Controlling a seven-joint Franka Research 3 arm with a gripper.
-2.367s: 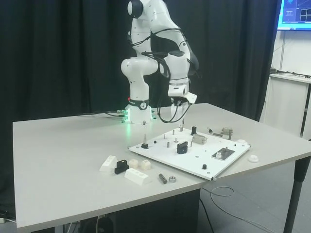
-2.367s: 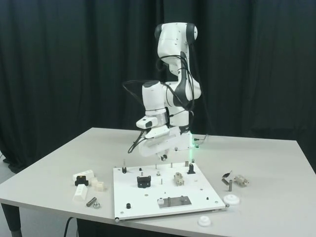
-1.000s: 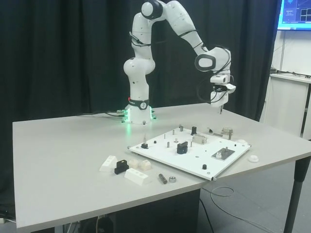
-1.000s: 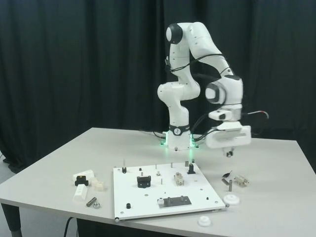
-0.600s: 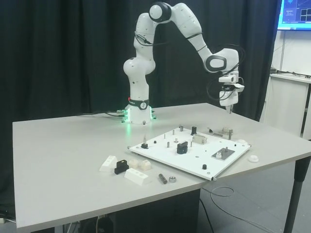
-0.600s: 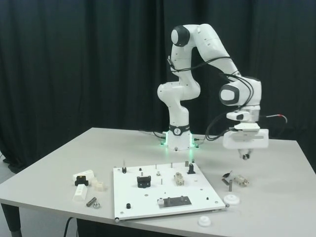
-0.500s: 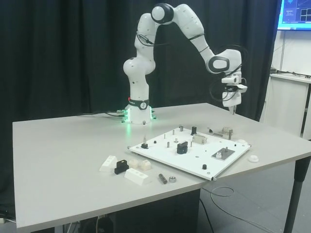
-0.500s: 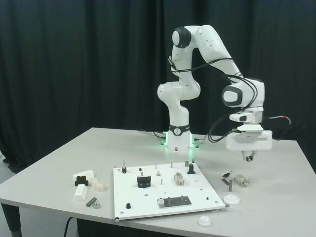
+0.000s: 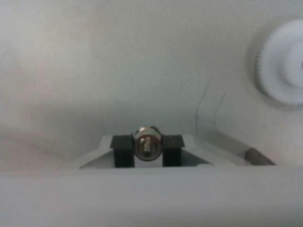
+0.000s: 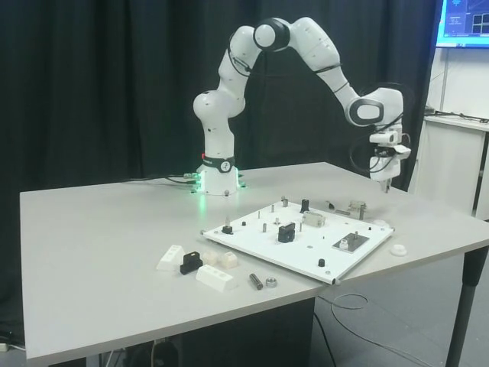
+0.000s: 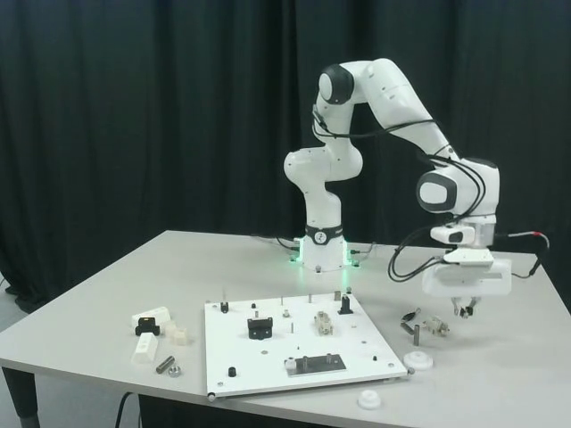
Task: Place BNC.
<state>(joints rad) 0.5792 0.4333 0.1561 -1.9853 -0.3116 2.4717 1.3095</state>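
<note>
The end effector (image 9: 148,150) has its 2 black fingers (image 9: 122,151) closed on the BNC (image 9: 147,144), a small metal connector seen end-on between them in the wrist view. In the second room view the end effector (image 11: 464,309) hangs above the grey surface (image 11: 500,374), off the far right side of the white board (image 11: 294,348), with the white arm (image 11: 393,98) stretched out from its base, where a green light glows. The first room view shows the same reach, the end effector (image 10: 384,182) held above the surface (image 10: 92,229) beyond the board (image 10: 298,245).

Just beside the end effector in the second room view, lying on the surface, are a small metal part (image 11: 435,326) and a dark pin (image 11: 416,333). Nearer the front edge sits a white gear (image 11: 417,361), and another white disc (image 11: 368,399) lies close to the board's corner. The wrist view also catches a white gear (image 9: 284,66) on the surface below.

The board carries several small black and metal fixtures. To its left, well apart from the end effector, lie white blocks (image 11: 152,317) and a black piece (image 11: 146,329)
</note>
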